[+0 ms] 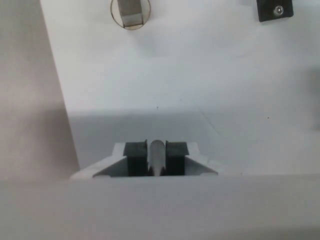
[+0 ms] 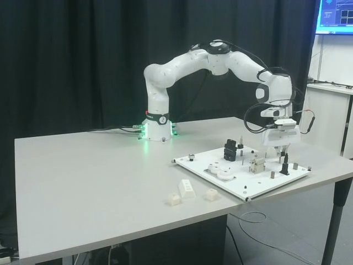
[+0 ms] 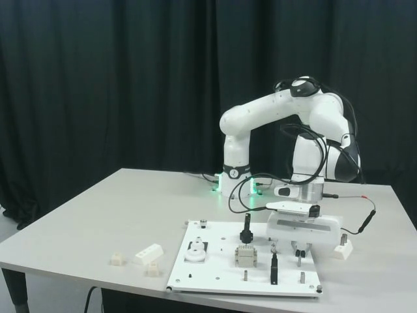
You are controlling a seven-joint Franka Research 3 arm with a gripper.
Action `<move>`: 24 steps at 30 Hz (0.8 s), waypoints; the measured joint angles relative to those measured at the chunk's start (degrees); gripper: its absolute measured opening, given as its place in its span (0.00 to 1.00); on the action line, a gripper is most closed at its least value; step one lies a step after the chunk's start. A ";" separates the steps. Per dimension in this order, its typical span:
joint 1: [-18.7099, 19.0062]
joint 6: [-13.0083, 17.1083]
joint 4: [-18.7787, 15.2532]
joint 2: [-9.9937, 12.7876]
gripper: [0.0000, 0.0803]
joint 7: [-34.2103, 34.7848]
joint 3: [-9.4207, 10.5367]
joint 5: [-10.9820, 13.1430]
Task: Insert round peg 2.
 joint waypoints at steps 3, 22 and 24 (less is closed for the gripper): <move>0.00 0.27 -0.03 0.00 0.09 0.00 0.06 0.08; 0.24 2.03 -0.68 -0.05 0.56 0.10 0.45 0.85; 0.29 2.34 -0.80 -0.05 0.56 0.10 0.57 0.85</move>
